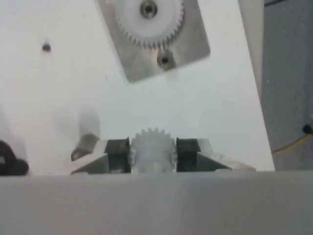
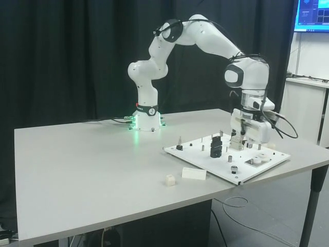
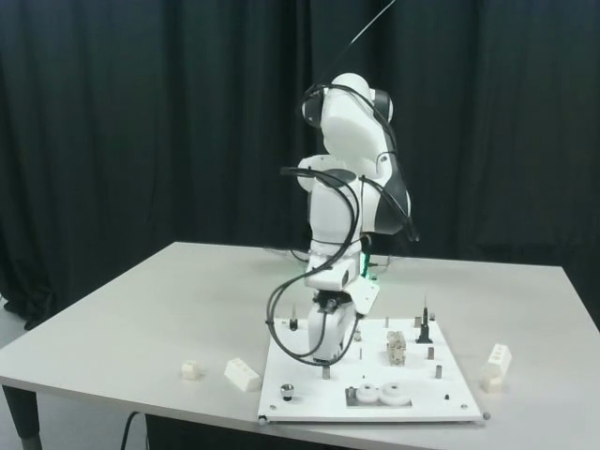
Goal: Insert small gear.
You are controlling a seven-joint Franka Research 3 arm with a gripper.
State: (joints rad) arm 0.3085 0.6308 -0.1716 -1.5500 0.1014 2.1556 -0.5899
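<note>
Closest to the wrist camera, the gripper [image 1: 153, 155] has its two black finger pads [image 1: 117, 152] closed on either side of a small white gear [image 1: 153, 151], which sits clamped between them with its teeth showing above the pads. The gear is held in the air above a white assembly board [image 1: 63, 98]. Farther out on that board lies a grey metal plate [image 1: 188, 41] carrying a larger white gear [image 1: 149, 22], with an open hole [image 1: 165, 60] in the plate just beside that gear's teeth. In the first room view, the white arm [image 2: 205, 38] reaches from its base over the grey table [image 2: 77, 159] to the board, where black fixtures [image 2: 216, 146] stand upright. Two small white blocks [image 2: 187, 175] lie on the table near the board's edge. A black curtain [image 2: 61, 56] hangs behind.
</note>
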